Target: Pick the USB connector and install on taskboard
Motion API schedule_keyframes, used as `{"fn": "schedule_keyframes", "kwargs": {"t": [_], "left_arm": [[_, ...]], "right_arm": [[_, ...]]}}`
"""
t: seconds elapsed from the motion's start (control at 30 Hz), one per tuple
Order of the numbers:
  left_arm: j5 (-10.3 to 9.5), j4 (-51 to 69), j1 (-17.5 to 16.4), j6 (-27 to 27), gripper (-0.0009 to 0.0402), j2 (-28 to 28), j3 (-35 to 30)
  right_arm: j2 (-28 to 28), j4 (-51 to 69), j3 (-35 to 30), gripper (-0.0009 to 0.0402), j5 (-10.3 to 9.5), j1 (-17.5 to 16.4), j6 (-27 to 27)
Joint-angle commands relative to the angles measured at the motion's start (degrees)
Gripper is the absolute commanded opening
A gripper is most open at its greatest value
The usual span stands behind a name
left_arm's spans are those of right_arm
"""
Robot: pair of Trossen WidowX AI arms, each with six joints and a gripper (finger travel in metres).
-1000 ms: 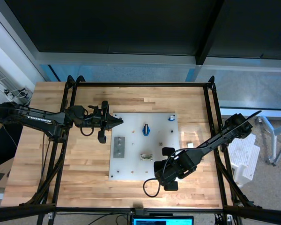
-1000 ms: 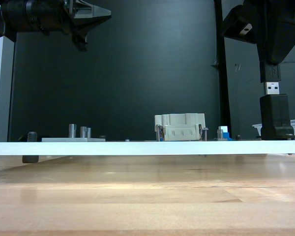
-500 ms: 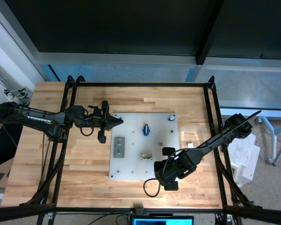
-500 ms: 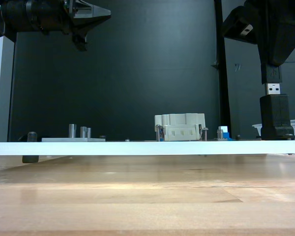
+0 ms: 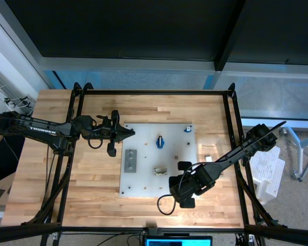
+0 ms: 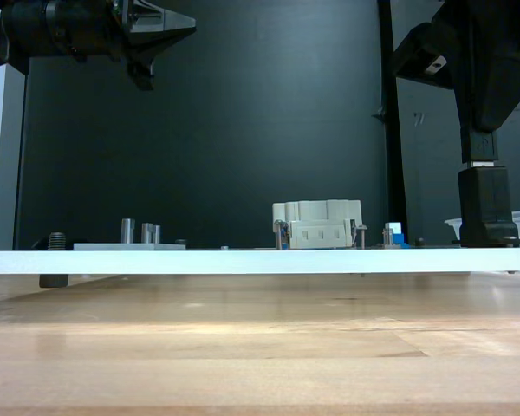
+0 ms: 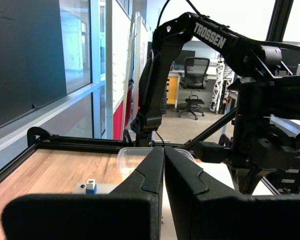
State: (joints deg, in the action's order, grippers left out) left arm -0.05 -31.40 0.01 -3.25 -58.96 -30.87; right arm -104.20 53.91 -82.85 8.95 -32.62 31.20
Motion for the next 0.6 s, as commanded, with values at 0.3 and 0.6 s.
{"fn": "schedule_keyframes", "kwargs": {"t": [0.3, 0.6], "left_arm": [[0.02, 0.0, 0.0, 0.0, 0.0000, 0.0, 0.0], [0.02, 0.0, 0.0, 0.0, 0.0000, 0.0, 0.0]], "right_arm": [[-0.4, -0.6, 0.4, 0.0000, -0.59, 0.0, 0.4], [-0.3, -0.7, 0.2, 0.0000, -0.57, 0.0, 0.5]]}}
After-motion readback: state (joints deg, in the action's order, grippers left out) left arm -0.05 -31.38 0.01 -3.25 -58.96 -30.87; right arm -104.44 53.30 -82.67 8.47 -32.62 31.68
